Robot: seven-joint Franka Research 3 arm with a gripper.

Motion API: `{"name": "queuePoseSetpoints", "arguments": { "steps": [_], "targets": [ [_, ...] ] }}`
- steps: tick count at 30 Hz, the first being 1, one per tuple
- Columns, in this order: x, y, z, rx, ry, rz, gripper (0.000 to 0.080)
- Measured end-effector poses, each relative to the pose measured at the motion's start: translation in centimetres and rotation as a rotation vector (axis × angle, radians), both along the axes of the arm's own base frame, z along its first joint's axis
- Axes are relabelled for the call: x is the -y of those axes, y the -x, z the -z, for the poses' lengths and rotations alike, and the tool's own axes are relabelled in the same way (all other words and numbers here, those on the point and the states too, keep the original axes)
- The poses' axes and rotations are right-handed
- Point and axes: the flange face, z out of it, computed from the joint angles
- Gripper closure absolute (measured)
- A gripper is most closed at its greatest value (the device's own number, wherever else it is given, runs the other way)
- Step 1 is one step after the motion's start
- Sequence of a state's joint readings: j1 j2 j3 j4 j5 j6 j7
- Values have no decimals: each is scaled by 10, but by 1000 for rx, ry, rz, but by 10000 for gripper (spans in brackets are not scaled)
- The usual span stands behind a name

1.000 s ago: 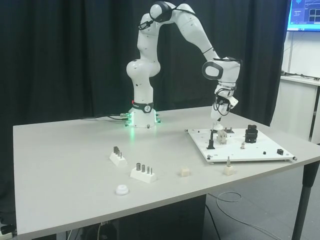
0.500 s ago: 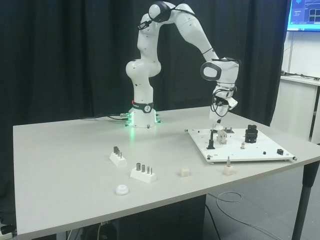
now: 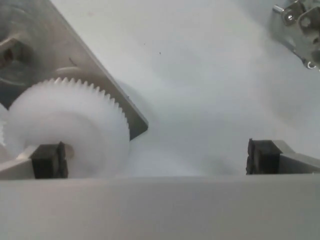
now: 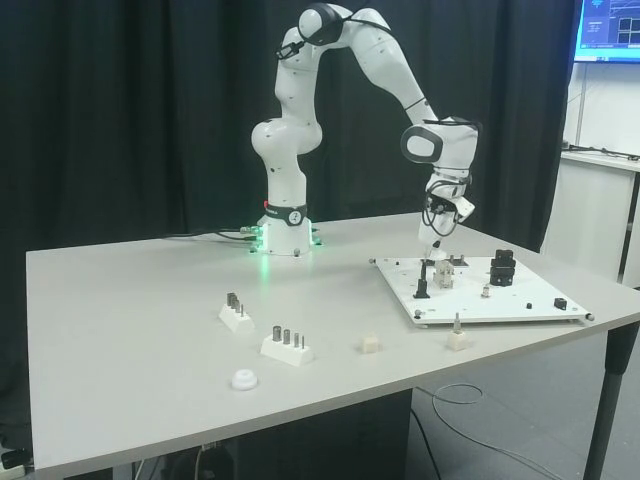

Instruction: Insert large gear.

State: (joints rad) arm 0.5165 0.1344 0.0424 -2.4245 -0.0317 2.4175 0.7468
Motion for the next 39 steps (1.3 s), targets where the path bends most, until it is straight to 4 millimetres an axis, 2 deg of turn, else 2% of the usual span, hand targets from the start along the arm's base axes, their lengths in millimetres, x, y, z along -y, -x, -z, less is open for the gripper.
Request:
{"name": "queuePoseSetpoints", "arguments": {
  "steps": [11, 39],
  "targets": [
    [-3, 4, 6, -4, 8, -20, 3],
    [-4, 4, 5, 9, 13, -40, 3]
  ]
}}
